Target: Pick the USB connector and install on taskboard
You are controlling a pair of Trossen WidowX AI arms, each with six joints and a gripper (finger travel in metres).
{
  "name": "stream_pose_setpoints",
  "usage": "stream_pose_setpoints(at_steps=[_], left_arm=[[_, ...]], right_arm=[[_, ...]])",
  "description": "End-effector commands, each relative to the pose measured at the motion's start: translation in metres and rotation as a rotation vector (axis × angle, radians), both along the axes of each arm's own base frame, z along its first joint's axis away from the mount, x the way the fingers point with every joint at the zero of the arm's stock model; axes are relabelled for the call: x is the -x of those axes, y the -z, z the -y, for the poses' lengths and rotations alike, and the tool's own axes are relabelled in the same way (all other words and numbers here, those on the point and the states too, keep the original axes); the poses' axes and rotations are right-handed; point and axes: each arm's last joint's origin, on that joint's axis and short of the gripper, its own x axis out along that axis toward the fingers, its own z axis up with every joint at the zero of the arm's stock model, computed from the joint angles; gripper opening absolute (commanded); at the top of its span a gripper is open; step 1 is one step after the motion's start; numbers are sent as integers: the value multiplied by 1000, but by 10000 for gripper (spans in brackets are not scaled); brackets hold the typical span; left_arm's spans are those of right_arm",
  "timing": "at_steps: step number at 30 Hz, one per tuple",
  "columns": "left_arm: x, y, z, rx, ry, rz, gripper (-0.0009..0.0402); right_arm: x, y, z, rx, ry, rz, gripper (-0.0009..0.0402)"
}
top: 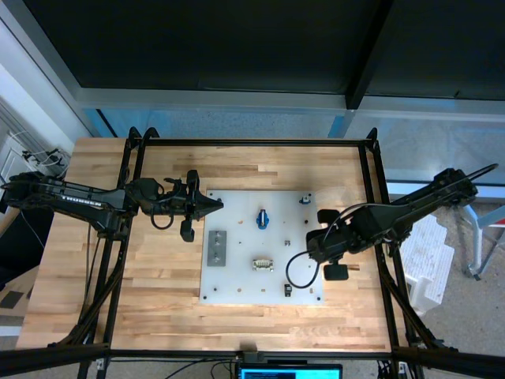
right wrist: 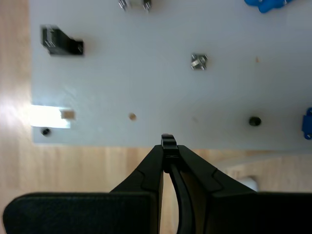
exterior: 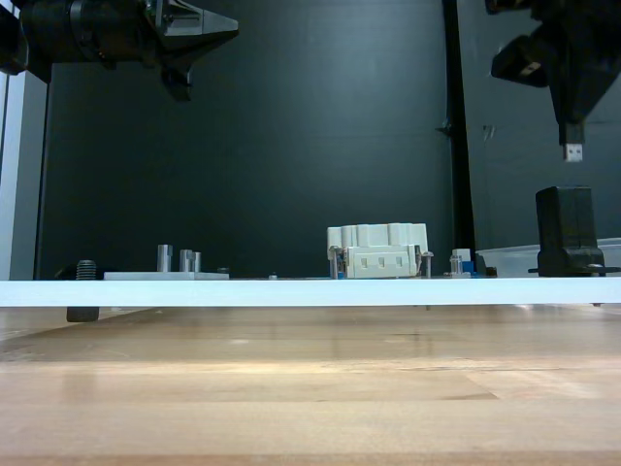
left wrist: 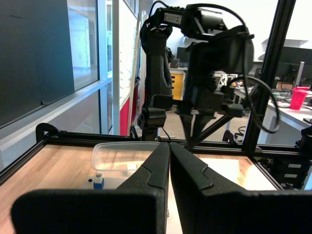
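Note:
The white taskboard (top: 237,272) lies mid-table with a grey block (top: 217,247), a blue knob (top: 263,219), a metal multi-pin socket (top: 263,264) and a small black socket (top: 289,290). My right gripper (right wrist: 168,146) is shut on the USB connector (exterior: 573,149), whose metal tip points down. It hangs a short way above the black socket (exterior: 566,231). The connector's black cable (top: 293,272) loops below the right gripper (top: 313,238). My left gripper (top: 215,204) is shut and empty, hovering high over the board's left edge.
A black frame (top: 369,197) surrounds the wooden table (top: 158,300). Off the table's right side sits a clear plastic tray (left wrist: 124,155). A small blue part (top: 304,200) stands at the board's far right corner. A monitor (top: 288,371) shows at the near edge.

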Motion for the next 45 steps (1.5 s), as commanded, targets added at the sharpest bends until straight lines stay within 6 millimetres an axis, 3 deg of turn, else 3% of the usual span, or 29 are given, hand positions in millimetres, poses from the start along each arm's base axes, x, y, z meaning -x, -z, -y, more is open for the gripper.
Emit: stream_pose_setpoints(at_steps=[1,12,22,31,45], left_arm=[[0,0,0,0,0,0,0],[0,0,0,0,0,0,0],[0,0,0,0,0,0,0],[0,0,0,0,0,0,0],[0,0,0,0,0,0,0]], right_arm=[[-10,-1,-12,-10,18,-1,0],[-39,0,-54,-40,40,-1,0],[-65,5,-77,-64,49,-11,0],[-82,15,-89,-58,45,-18,0],[-81,24,-92,-41,44,0,0]])
